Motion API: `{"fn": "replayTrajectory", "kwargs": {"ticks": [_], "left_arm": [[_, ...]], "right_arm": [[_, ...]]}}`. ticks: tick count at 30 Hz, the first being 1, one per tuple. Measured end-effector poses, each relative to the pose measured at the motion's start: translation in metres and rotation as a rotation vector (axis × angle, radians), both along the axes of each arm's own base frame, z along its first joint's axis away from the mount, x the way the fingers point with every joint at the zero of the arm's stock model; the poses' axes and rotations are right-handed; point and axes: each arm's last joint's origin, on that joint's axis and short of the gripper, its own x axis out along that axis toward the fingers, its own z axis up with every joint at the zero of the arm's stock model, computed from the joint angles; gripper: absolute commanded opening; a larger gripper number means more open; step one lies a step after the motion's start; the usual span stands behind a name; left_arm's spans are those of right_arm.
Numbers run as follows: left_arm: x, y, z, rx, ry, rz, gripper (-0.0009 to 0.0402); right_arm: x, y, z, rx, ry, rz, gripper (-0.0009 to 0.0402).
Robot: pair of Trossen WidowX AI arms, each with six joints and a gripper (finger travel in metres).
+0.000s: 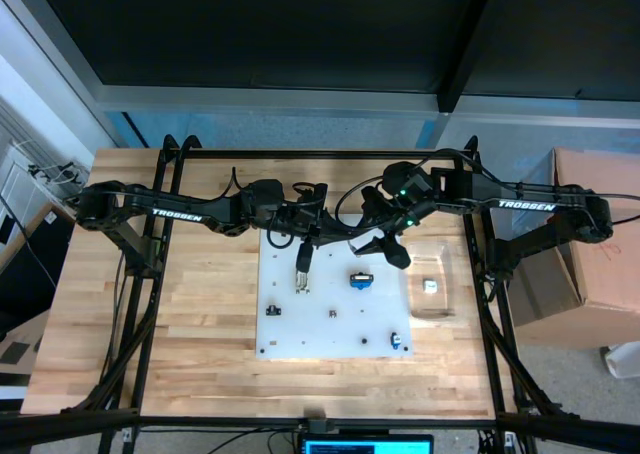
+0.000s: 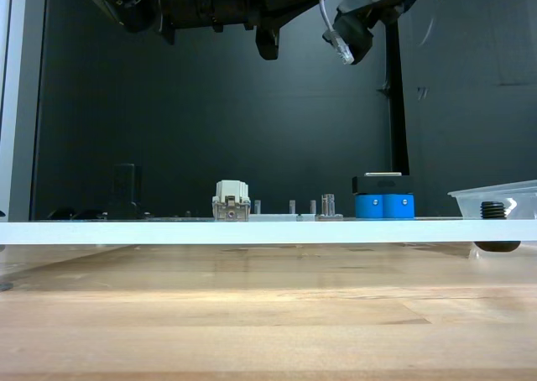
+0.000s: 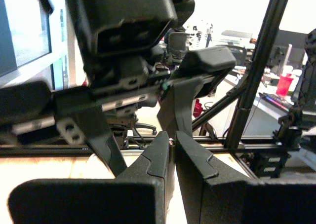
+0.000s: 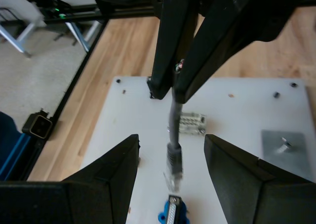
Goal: Pick the RJ45 connector and install on the taskboard
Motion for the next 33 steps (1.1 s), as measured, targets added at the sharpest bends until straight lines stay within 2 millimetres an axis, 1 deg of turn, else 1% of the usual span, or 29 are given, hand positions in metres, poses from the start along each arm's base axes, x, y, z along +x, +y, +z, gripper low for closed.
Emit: {"fn": "replayTrajectory", "kwargs": {"ticks": [3, 6, 9, 12, 16, 19, 22, 25, 28, 33], "left_arm": [[0.000, 0.002, 0.000, -0.068, 0.012, 0.065, 0.0000], [0.000, 0.004, 0.000, -0.166, 0.020, 0.152, 0.0000], [0.000, 0.006, 0.000, -0.274, 0.024, 0.229, -0.0001], [0.000, 0.008, -0.001, -0.354, 0.019, 0.302, 0.0000], [0.000, 0.011, -0.001, -0.485, 0.004, 0.404, 0.0000], [-0.001, 0.013, -0.003, -0.560, -0.001, 0.478, -0.0001], [-0.001, 0.014, -0.004, -0.571, -0.001, 0.525, -0.0001], [0.000, 0.015, 0.000, -0.569, 0.019, 0.592, 0.0000], [0.001, 0.016, 0.004, -0.559, 0.048, 0.662, -0.0001], [0.002, 0.016, 0.013, -0.530, 0.076, 0.775, -0.0001]], "right_arm": [[-0.005, -0.001, 0.004, -0.029, 0.062, -0.059, 0.0188], [-0.010, -0.002, 0.003, -0.067, 0.134, -0.113, 0.0188], [-0.016, -0.001, 0.004, -0.069, 0.149, -0.128, 0.0188], [-0.024, -0.001, 0.008, -0.102, 0.150, -0.188, 0.0188], [-0.033, -0.004, 0.012, -0.175, 0.166, -0.353, 0.0188], [-0.039, -0.006, 0.015, -0.210, 0.174, -0.526, 0.0188], [-0.043, -0.007, 0.013, -0.255, 0.207, -0.640, 0.0188], [-0.042, -0.008, 0.011, -0.221, 0.223, -0.732, 0.0188], [-0.038, -0.008, 0.009, -0.185, 0.233, -0.764, 0.0188], [-0.027, -0.003, 0.010, -0.186, 0.225, -0.802, 0.0188]]}}
